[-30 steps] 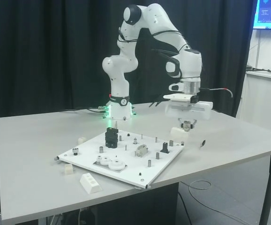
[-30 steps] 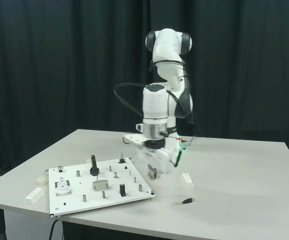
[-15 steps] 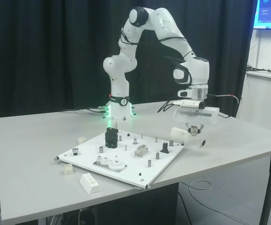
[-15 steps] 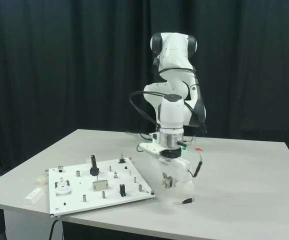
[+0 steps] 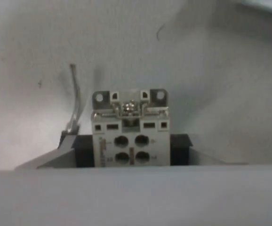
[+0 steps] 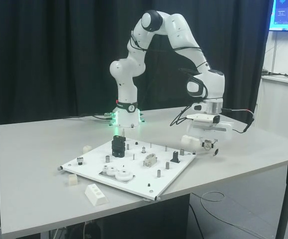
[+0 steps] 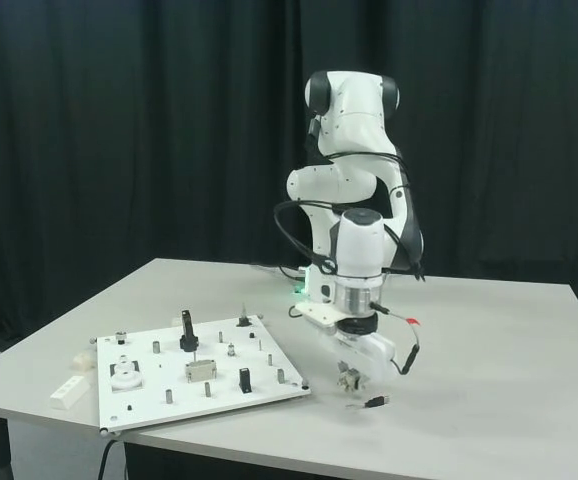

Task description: Place waterproof.

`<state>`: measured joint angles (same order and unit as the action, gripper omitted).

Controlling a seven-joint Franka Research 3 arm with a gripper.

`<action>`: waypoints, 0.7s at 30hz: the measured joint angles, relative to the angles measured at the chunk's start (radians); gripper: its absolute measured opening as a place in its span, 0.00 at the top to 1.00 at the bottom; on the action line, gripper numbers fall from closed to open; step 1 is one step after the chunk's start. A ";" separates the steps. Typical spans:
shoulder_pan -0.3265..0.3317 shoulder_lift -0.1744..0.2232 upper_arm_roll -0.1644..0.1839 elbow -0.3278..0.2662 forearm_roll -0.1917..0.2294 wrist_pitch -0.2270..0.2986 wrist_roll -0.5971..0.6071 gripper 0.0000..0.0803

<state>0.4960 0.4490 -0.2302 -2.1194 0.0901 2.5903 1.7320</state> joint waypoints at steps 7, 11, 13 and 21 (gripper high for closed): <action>0.000 0.010 0.007 -0.001 -0.016 0.011 0.021 0.61; 0.000 0.009 0.007 0.002 -0.026 0.011 0.047 0.61; 0.000 0.006 0.007 0.004 -0.028 0.011 0.057 0.61; -0.003 -0.031 0.004 0.011 -0.054 -0.005 0.078 0.03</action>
<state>0.4926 0.4179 -0.2264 -2.1083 0.0364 2.5853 1.8103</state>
